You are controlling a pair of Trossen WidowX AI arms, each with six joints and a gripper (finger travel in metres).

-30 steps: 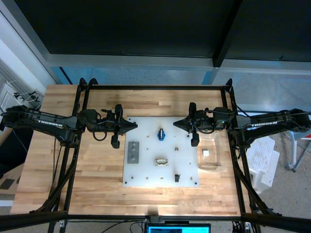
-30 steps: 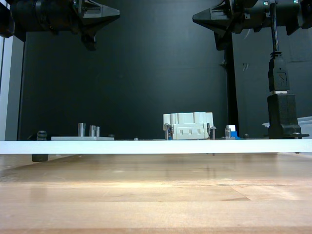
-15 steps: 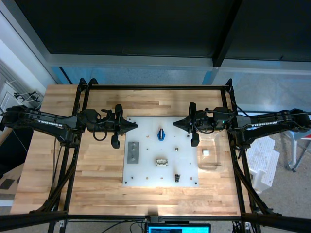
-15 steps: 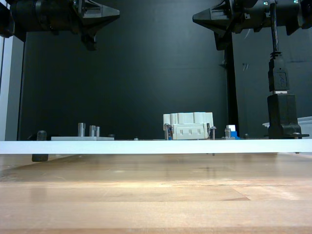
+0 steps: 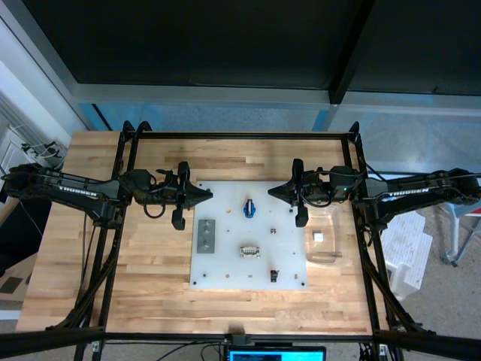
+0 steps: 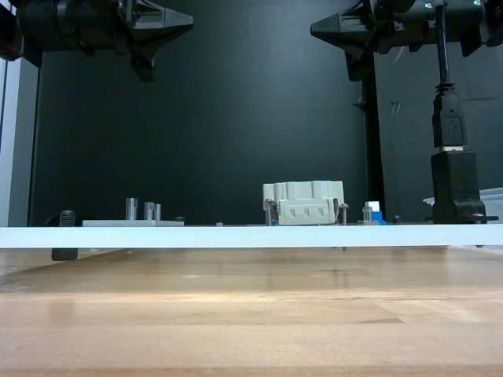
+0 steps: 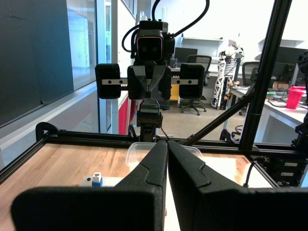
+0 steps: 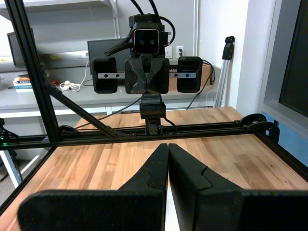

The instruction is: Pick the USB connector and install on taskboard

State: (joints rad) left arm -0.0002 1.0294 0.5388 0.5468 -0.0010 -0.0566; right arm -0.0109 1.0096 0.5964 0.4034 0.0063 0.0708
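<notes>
Left gripper: the black left gripper (image 5: 208, 194) hangs high over the left edge of the flat white square taskboard (image 5: 225, 265), pointing inward. In its wrist view the two fingers are pressed together, holding nothing.
Board, left to middle: grey metal block (image 5: 205, 235), blue knob (image 5: 249, 207) and beige multi-pin connector (image 6: 302, 203). Neither arm touches any of them.
USB connector: the small black USB connector (image 6: 449, 126) stands upright in the black socket (image 6: 457, 188) near the board's near right edge. A thin cable (image 6: 442, 55) rises from it, and a band of bright metal shows between plug body and socket.
Right gripper: the black right gripper (image 5: 272, 189) sits high over the board's far right part, pointing inward. Its fingers are closed on nothing, and it is well apart from the plug.
Tray: a clear plastic tray (image 5: 334, 259) lies just right of the board with a small white cube (image 5: 319, 236) inside.
Status (judgement): the install looks done or nearly so, and both arms look parked.
Risk: if the metal band means the plug is not fully home, the cable's pull could tilt or lift it. A closed gripper coming down would knock the plug rather than grasp it.
Hidden: seating depth cannot be told. The cable's upper end is lost against the dark arm. From above, plug and socket merge into one dark speck. Neither wrist view shows the plug.
</notes>
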